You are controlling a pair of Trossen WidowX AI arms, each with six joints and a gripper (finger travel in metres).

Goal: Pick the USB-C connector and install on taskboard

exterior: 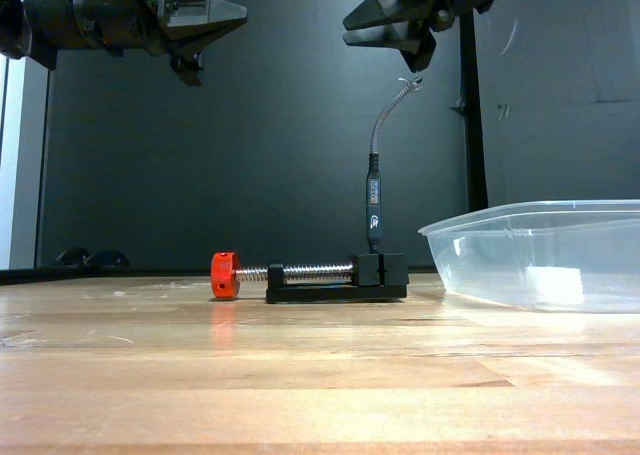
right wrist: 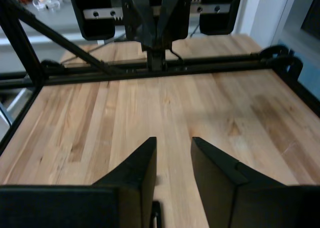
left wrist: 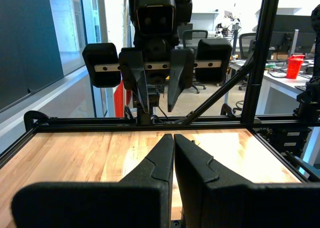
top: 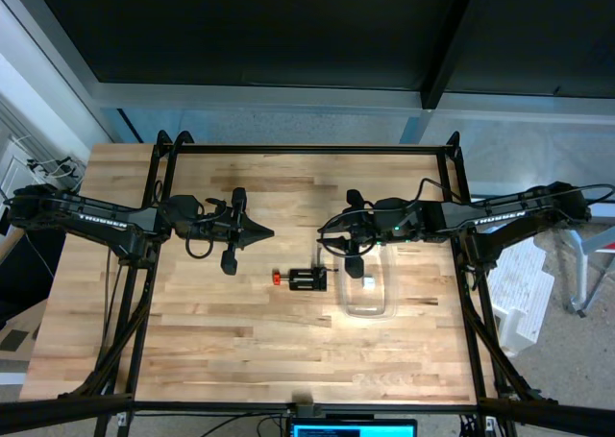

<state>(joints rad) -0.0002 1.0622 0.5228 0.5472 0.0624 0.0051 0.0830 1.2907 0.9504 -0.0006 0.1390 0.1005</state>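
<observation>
The taskboard (top: 306, 279) (exterior: 335, 275) is a small black block with an orange-red knob (exterior: 225, 274) at its left end, lying mid-table. The USB-C connector (exterior: 373, 203), a slim dark-grey piece, stands upright in the block's right end. A flexible metal cable bends up from it to just under my right gripper. My right gripper (top: 324, 236) (exterior: 346, 30) (right wrist: 173, 140) hovers high above the block, open and holding nothing. My left gripper (top: 268, 232) (exterior: 244, 17) (left wrist: 173, 137) hangs high to the left, shut and empty, its tip facing the right one.
A clear plastic tray (top: 384, 298) (exterior: 480, 245) lies right of the block with a small white square piece (top: 369, 282) (exterior: 558, 285) inside. A black frame (top: 307, 150) runs around the wooden table (top: 221, 331).
</observation>
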